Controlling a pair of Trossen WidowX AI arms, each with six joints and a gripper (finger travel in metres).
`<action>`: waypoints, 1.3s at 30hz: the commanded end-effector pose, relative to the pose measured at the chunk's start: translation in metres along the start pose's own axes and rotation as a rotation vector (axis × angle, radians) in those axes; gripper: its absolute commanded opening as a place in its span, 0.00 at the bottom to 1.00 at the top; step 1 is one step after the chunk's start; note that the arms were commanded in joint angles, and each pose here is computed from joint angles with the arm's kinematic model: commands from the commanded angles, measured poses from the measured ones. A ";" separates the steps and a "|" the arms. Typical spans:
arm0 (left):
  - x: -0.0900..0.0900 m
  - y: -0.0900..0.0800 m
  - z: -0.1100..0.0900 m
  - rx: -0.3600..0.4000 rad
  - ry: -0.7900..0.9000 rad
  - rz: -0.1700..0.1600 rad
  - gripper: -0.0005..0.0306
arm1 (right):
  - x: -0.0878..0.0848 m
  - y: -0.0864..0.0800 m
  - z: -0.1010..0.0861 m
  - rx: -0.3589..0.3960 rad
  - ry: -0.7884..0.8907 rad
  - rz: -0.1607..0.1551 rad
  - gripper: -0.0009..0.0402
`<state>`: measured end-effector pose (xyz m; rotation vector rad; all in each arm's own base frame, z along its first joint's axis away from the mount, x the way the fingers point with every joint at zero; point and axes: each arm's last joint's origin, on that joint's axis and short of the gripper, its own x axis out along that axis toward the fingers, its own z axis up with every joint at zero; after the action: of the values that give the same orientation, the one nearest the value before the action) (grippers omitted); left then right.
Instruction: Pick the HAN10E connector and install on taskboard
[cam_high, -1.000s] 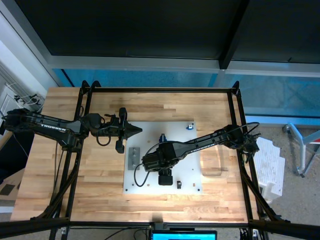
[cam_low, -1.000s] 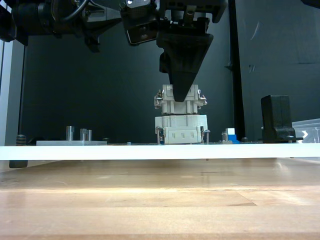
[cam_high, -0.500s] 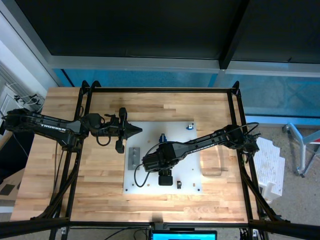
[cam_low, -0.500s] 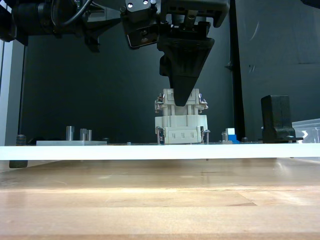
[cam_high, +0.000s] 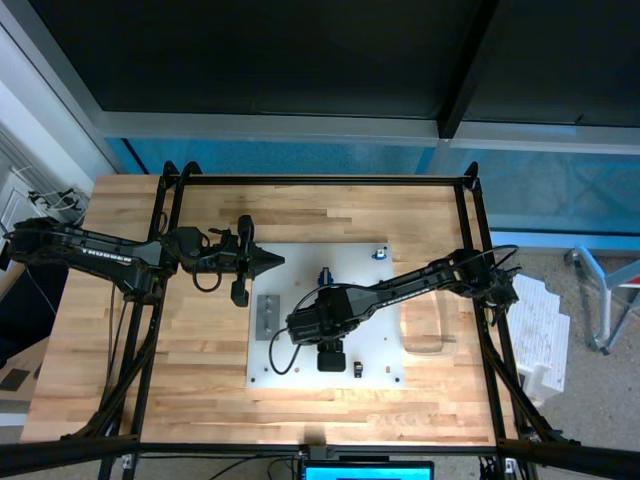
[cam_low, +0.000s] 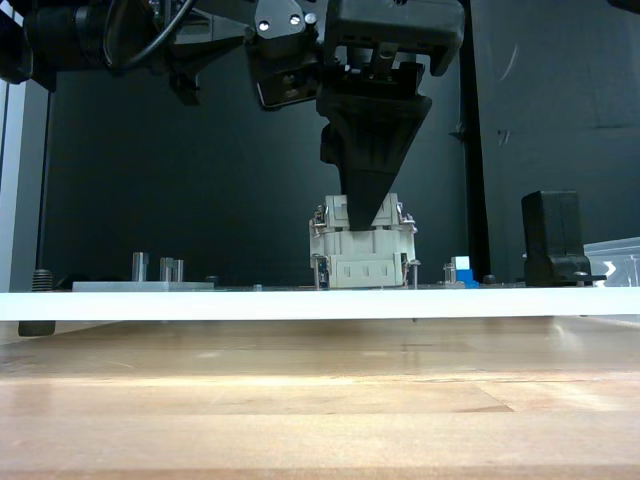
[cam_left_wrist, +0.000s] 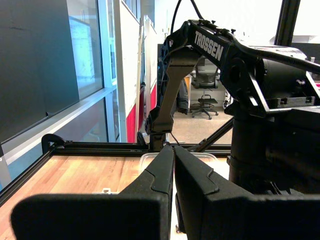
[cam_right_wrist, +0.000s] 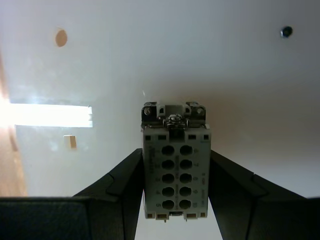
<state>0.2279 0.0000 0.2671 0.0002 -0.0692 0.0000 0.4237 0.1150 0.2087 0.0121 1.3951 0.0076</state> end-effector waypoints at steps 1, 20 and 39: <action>0.000 0.000 0.000 0.000 0.000 0.000 0.02 | 0.012 0.001 0.000 0.001 0.017 -0.003 0.04; 0.000 0.000 0.000 0.000 0.000 0.000 0.02 | 0.005 0.001 0.000 0.001 0.002 0.005 0.06; 0.000 0.000 0.000 0.000 0.000 0.000 0.02 | -0.013 0.002 0.001 0.009 -0.032 0.019 0.72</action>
<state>0.2279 0.0000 0.2673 0.0002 -0.0700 0.0000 0.4232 0.1166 0.2166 0.0334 1.3701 0.0165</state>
